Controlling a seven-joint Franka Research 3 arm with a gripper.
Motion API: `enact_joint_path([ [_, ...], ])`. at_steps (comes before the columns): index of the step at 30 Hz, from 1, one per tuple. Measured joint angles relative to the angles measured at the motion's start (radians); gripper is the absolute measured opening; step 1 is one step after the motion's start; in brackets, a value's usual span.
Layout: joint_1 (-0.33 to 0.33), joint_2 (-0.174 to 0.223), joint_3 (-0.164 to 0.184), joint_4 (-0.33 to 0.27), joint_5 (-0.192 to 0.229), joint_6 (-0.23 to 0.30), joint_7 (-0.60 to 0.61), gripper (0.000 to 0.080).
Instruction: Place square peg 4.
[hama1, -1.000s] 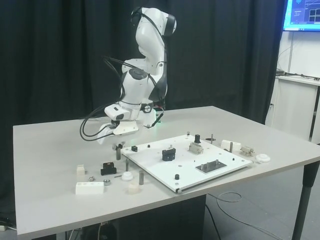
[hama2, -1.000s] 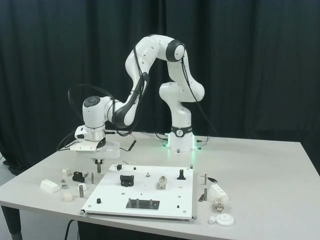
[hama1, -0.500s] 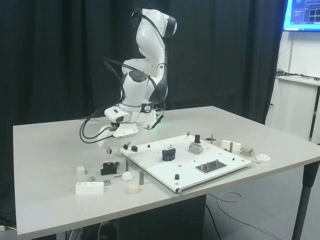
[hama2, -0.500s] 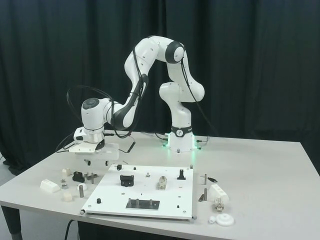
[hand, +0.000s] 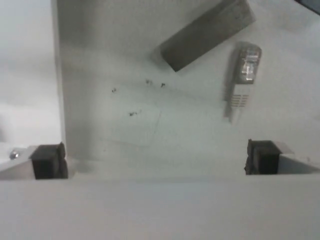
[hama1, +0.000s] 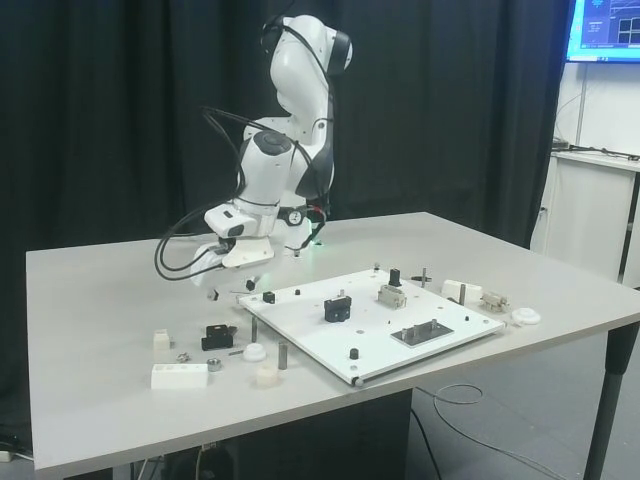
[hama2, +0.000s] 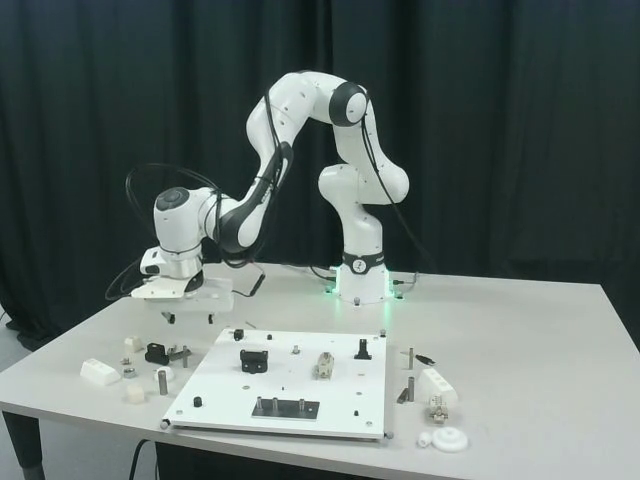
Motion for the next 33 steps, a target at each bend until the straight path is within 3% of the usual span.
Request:
enact_joint_path([
  [12,0.0,-0.017,0.002,0.055,0.029,-0.076,0.0,0.08],
  [33,0.001,-0.037,-0.001,0.07,0.074,-0.078,0.0,0.08],
])
